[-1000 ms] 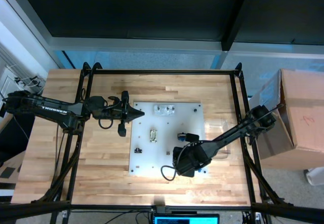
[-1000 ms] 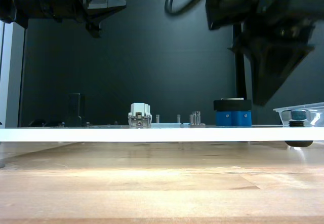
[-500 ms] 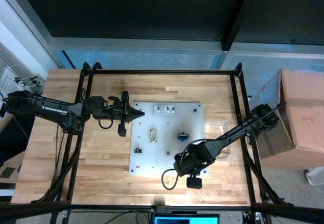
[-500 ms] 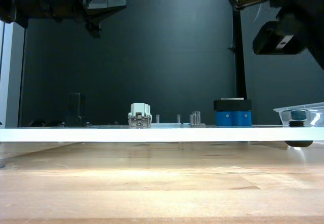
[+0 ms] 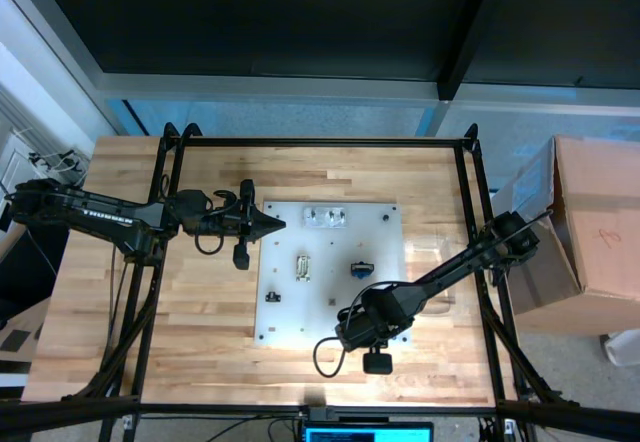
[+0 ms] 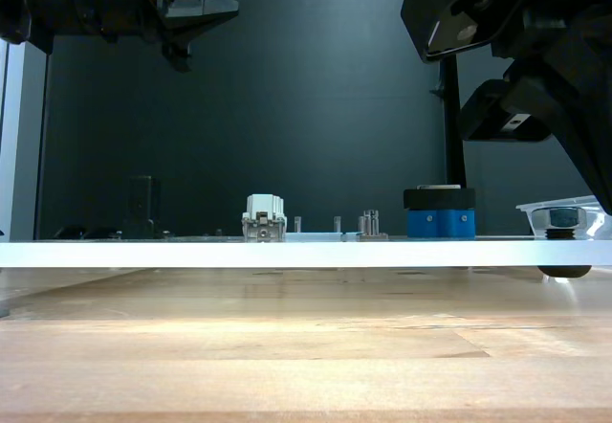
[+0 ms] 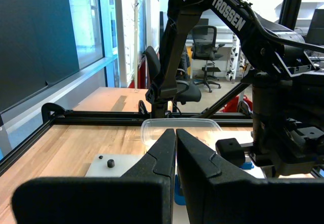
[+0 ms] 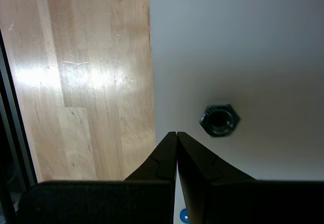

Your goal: Unfasten the M12 nut and place it in the container

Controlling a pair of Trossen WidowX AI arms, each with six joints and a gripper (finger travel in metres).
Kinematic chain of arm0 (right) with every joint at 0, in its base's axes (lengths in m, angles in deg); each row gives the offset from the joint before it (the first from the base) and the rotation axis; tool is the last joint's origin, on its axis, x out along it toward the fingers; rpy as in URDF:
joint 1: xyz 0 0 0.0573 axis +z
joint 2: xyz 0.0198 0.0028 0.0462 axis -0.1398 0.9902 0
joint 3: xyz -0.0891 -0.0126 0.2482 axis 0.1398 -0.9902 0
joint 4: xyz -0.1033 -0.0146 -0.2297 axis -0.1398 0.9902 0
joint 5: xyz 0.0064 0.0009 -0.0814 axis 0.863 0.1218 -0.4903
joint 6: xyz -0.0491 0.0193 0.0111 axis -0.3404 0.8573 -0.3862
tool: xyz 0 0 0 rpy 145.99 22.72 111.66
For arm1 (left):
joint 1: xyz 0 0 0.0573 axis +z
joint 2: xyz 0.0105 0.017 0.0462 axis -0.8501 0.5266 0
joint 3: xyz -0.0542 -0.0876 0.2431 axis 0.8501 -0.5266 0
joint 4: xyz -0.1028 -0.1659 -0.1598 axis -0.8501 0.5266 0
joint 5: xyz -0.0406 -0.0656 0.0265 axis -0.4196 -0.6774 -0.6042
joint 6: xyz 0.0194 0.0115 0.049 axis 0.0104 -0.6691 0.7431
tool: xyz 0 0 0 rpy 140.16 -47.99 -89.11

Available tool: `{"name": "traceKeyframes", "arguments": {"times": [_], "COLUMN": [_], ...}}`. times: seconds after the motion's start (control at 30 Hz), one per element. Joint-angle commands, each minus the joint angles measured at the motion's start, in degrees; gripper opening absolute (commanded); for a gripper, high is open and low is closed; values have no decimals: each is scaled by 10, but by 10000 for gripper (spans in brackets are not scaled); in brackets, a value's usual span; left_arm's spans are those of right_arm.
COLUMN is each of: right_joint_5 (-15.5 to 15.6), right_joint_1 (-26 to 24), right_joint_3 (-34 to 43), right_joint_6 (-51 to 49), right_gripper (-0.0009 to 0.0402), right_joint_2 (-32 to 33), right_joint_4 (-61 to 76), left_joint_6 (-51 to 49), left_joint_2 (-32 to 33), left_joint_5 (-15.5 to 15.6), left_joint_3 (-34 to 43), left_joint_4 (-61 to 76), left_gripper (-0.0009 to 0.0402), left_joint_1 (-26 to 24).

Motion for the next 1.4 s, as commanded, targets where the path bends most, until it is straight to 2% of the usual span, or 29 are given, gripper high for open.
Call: {"name": "traceKeyframes", "arguments": {"times": [0.03,0.27,0.63,0.67,0.73,0.77,0.83,0.97,1.13,1.4], "right_joint_5": [-8,-54,-59,-80,-165,-195,-208,-198,-165,-64], "right_joint_1": [0,0,-1,-1,-1,0,0,1,2,3], "right_joint_3": [0,0,0,0,1,1,2,2,7,43], "right_joint_6": [-7,-4,-9,-7,37,53,53,54,57,52], "right_gripper": [0,0,0,0,0,0,0,0,0,0], "right_joint_2": [4,4,2,2,-2,-5,-10,-18,-23,-29], "right_joint_4": [0,9,19,26,56,68,76,79,82,85], "left_joint_6": [0,0,0,0,0,0,0,0,0,0], "left_joint_2": [0,0,0,0,0,0,0,0,0,0], "left_joint_5": [0,0,0,0,0,0,0,0,0,0], "left_joint_3": [0,0,0,0,0,0,0,0,0,0], "left_joint_4": [0,0,0,0,0,0,-1,0,-1,0], "left_gripper": [0,0,0,0,0,0,0,0,0,0], "left_joint_1": [0,0,0,0,0,0,0,0,0,0]}}
